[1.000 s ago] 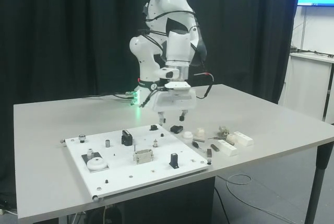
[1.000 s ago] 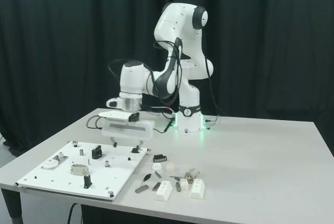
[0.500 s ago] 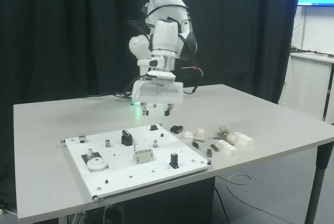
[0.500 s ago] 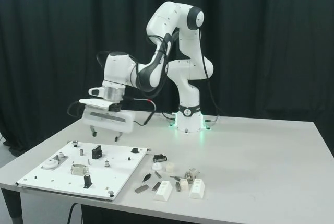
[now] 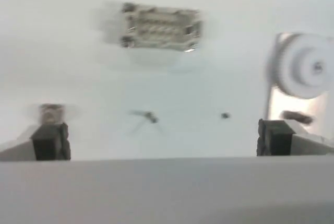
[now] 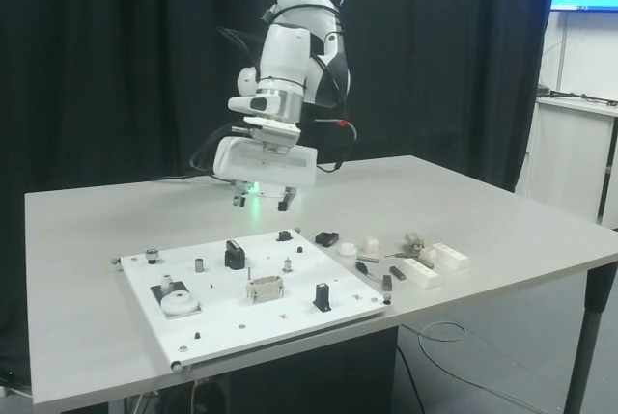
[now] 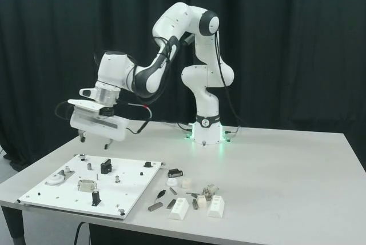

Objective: Remove large gear.

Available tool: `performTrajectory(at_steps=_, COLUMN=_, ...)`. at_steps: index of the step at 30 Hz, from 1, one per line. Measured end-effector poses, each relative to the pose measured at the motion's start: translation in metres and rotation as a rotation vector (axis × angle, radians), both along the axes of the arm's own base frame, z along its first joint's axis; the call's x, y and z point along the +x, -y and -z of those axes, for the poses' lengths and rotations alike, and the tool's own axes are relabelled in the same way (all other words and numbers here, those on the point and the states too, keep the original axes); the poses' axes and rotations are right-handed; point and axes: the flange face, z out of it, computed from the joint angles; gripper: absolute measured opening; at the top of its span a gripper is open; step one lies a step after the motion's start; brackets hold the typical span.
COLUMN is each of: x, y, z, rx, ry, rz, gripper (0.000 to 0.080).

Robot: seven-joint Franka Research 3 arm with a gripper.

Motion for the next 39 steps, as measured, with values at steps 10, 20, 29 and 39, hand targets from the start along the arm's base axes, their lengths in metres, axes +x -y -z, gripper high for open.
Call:
performTrajectory(at_steps=10, x=0.016, y=0.038, z=-0.010, rx=-0.015, ry=0.041, rz=0.037, gripper=0.0800)
performTrajectory(at_steps=20, x=0.029, y=0.081, z=-0.014, rx=-0.013, ry=0.023, rz=0.023, gripper=0.0800)
performTrajectory(at_steps=29, x=0.034, y=0.117, z=-0.008, rx=0.023, ry=0.005, rz=0.021, gripper=0.0800)
performTrajectory(at_steps=39, x=0.031, y=0.147, z=0.009, rx=0.084, ry=-0.015, rz=0.042, gripper=0.0800)
